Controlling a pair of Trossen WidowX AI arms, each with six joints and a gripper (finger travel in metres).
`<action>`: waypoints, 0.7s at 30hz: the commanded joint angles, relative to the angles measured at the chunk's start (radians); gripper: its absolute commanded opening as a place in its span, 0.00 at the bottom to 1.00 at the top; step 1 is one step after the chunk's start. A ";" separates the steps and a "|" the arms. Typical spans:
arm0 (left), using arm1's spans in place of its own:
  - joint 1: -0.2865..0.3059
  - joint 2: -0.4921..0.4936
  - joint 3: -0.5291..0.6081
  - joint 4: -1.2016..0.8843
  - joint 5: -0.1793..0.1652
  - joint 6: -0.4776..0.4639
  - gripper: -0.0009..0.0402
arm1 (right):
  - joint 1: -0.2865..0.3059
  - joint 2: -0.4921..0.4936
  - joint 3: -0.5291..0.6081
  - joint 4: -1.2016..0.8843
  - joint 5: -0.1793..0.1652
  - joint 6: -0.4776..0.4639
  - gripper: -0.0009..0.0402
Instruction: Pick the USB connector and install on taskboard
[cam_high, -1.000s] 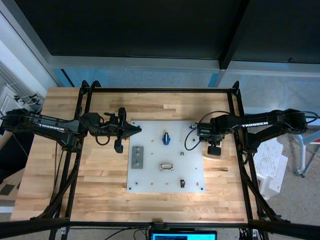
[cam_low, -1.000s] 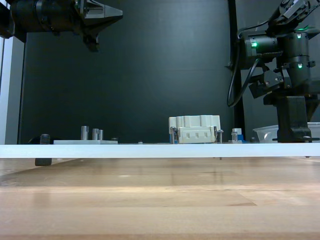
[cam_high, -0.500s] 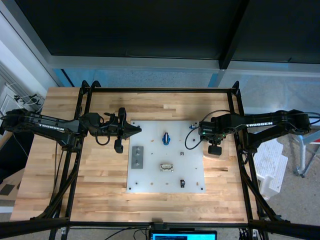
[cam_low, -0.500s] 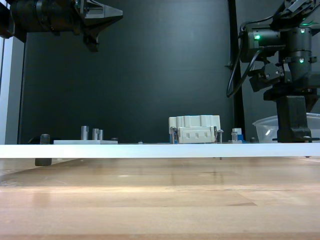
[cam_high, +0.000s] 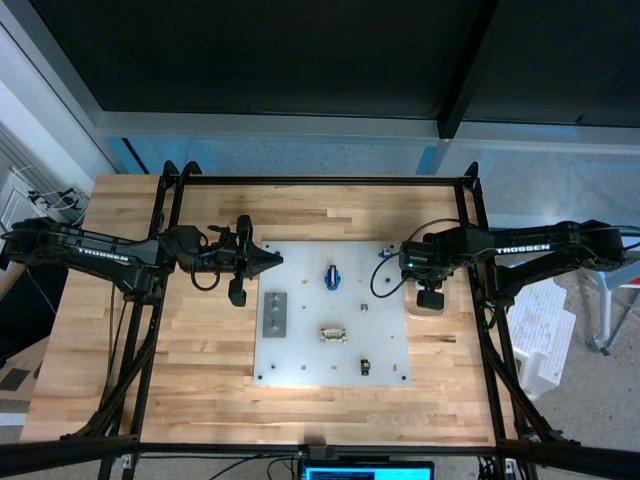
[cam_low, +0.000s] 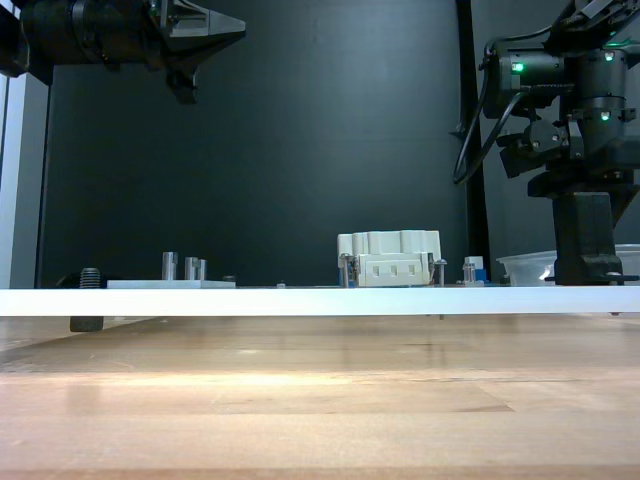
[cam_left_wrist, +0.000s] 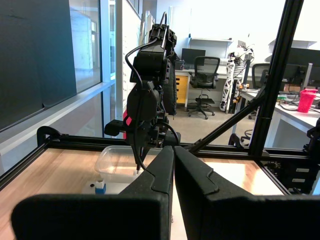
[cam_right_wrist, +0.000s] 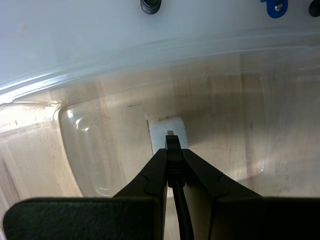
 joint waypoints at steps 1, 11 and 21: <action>0.000 0.000 0.000 0.000 0.000 0.000 0.02 | 0.001 -0.010 0.005 -0.002 0.000 -0.002 0.02; 0.000 0.000 0.000 0.000 0.000 0.000 0.02 | 0.042 -0.015 0.113 -0.128 -0.024 0.007 0.02; 0.000 0.000 0.000 0.000 0.000 0.000 0.02 | 0.138 -0.015 0.204 -0.197 -0.022 0.009 0.02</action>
